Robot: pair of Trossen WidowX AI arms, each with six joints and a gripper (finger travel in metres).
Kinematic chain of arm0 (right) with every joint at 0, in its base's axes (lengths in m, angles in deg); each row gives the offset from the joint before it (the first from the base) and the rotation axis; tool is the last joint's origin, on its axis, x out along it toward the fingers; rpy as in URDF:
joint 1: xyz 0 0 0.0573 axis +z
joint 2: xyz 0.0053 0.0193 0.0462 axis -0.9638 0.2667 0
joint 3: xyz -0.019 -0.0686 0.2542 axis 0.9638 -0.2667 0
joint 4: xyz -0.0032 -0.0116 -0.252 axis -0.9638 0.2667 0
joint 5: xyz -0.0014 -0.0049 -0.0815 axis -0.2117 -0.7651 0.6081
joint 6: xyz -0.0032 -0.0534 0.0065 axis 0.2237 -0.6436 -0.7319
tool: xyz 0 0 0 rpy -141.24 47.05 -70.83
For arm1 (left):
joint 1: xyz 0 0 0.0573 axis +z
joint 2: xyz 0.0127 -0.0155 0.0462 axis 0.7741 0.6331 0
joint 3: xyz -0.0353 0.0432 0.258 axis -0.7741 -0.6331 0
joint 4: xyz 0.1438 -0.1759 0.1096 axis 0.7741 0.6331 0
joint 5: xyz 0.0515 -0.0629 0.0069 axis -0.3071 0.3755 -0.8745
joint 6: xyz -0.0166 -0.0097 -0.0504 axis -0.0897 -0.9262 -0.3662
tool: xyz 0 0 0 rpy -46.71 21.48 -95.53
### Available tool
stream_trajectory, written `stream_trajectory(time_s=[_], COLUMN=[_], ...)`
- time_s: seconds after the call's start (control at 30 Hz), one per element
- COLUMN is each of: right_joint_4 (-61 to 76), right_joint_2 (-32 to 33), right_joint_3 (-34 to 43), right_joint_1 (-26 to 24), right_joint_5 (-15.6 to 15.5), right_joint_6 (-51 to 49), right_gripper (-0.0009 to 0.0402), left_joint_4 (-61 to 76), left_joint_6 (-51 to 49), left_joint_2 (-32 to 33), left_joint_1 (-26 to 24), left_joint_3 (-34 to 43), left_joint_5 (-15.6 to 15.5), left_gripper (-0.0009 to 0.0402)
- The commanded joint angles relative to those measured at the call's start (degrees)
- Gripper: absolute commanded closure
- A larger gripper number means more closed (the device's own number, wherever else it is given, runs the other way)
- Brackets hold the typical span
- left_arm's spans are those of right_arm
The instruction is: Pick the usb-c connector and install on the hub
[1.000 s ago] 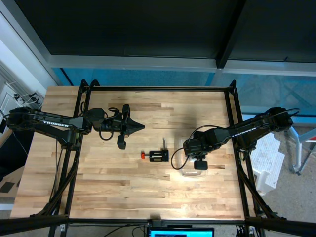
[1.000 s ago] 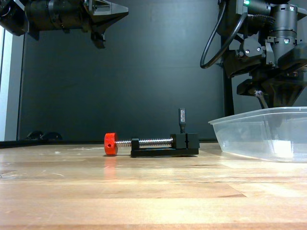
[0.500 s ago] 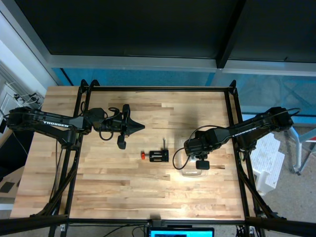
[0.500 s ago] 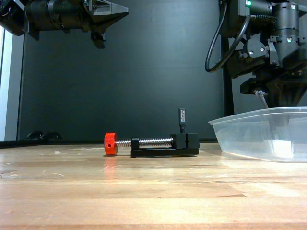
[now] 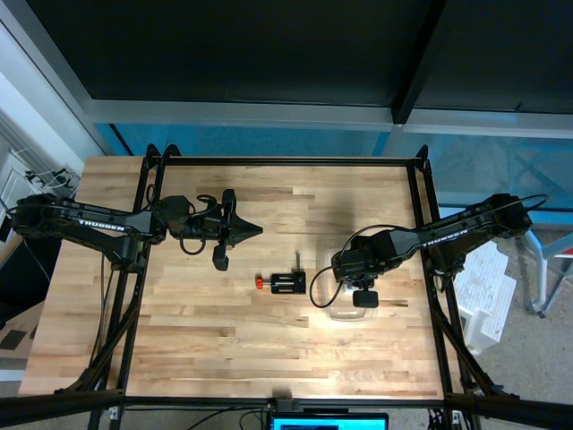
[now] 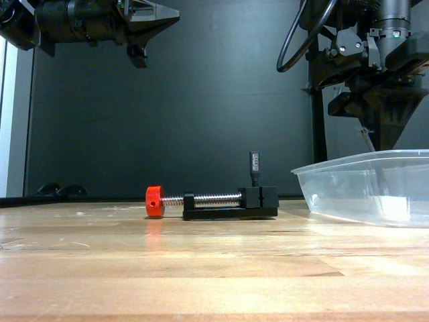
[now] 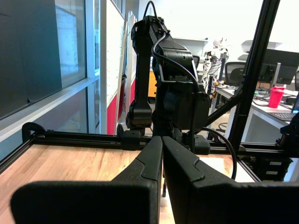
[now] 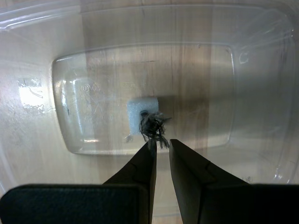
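Your right gripper [image 6: 365, 126] has gone up since one second ago. In the low view it stood close over the rim of the bin [image 6: 335, 180]; now it hangs higher above the bin, at the right of the frame. In the high view it has also moved a little to the left and sits right of centre. Its fingers [image 8: 142, 163] are clenched almost together, with only a thin slit between them. They are grasping the connector [image 8: 153, 127], a small dark piece with a frayed end, at their tips. In the low view a thin grey tail runs from the tips down into the bin. Below the connector, on the bin floor, lies a white foam block [image 8: 139, 107]. You cannot tell whether the frayed end touches it.

Your left gripper [image 5: 251, 230] has not moved. It is at the upper left of both the high and the low view, high above the bench [image 5: 224, 345], pointing toward the centre. Its fingers [image 7: 149, 163] are pressed together and grasp nothing.

At the centre of the bench, between the two grippers, lies the clamp [image 6: 231, 203], with its red knob [image 6: 155, 201] to the left. The hub [image 6: 254, 164] stands upright in the clamp, near the bin but apart from it. The connector is clear of the hub.
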Motion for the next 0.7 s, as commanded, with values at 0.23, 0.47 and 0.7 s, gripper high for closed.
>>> stream_trajectory(time_s=[0.23,0.47,0.7], right_joint_4=[1.7,1.7,1.7], right_joint_2=[0.0,0.0,0.0], right_joint_3=[0.2,0.2,1.5], right_joint_1=[0.2,0.2,0.4], right_joint_5=[0.0,0.0,0.0], right_joint_6=[1.0,1.2,1.3], right_gripper=[0.0291,0.0240,0.0220], left_joint_4=[0.0,0.0,0.0], left_joint_6=[0.0,0.0,0.0], left_joint_2=[0.0,0.0,0.0], left_joint_1=[0.0,0.0,0.0], left_joint_3=[0.0,0.0,0.0], left_joint_5=[0.0,0.0,0.0], left_gripper=[0.0393,0.0393,0.0393])
